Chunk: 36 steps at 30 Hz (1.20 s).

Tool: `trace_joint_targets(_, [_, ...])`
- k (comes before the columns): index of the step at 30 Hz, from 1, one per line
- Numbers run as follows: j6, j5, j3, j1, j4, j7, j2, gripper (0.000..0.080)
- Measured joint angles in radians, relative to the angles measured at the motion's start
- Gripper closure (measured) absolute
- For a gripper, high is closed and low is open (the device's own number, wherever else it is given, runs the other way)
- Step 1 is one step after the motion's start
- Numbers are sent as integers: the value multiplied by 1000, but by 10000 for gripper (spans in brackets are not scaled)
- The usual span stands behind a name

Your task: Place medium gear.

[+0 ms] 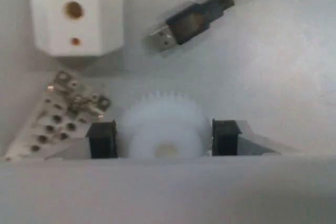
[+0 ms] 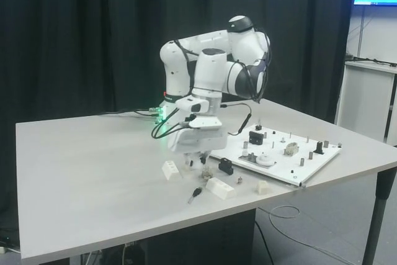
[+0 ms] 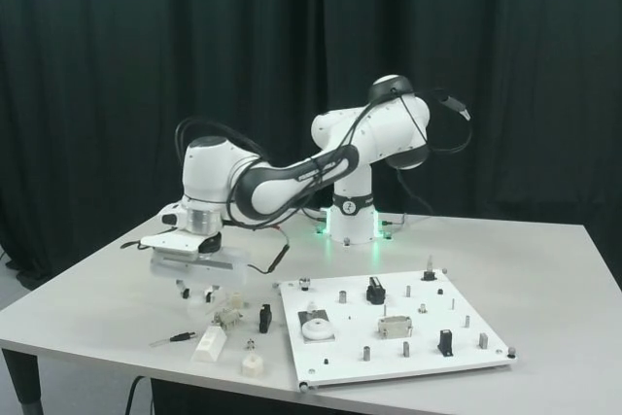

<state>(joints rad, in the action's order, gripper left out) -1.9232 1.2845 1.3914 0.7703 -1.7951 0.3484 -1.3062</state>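
A white toothed medium gear (image 1: pixel 164 116) sits between the two black pads of my gripper (image 1: pixel 165 139), and both pads press against its rim. The gripper is shut on it. In the room views the gripper (image 2: pixel 195 161) (image 3: pixel 199 291) hangs low over the grey table, to the side of the white assembly board (image 2: pixel 310 164) (image 3: pixel 408 362). A larger white gear (image 3: pixel 316 328) lies mounted on that board near its closest corner. I cannot make out the held gear in the room views.
Under the hand lie a white block with holes (image 1: pixel 76 11), a black plug on a cable (image 1: pixel 184 24) and a pinned connector plate (image 1: pixel 55 121). Small white blocks (image 3: pixel 211 342) (image 3: pixel 253 363) and a black part (image 3: pixel 264 318) lie beside the board. Pegs and black fixtures (image 3: pixel 375 291) stand on it.
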Motion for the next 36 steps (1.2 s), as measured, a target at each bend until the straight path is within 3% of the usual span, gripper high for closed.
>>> trace_joint_targets(20, [0,9,-88,-160,122,36,-8,410])
trace_joint_targets(36, [3,8,-112,-205,160,44,-8,410])
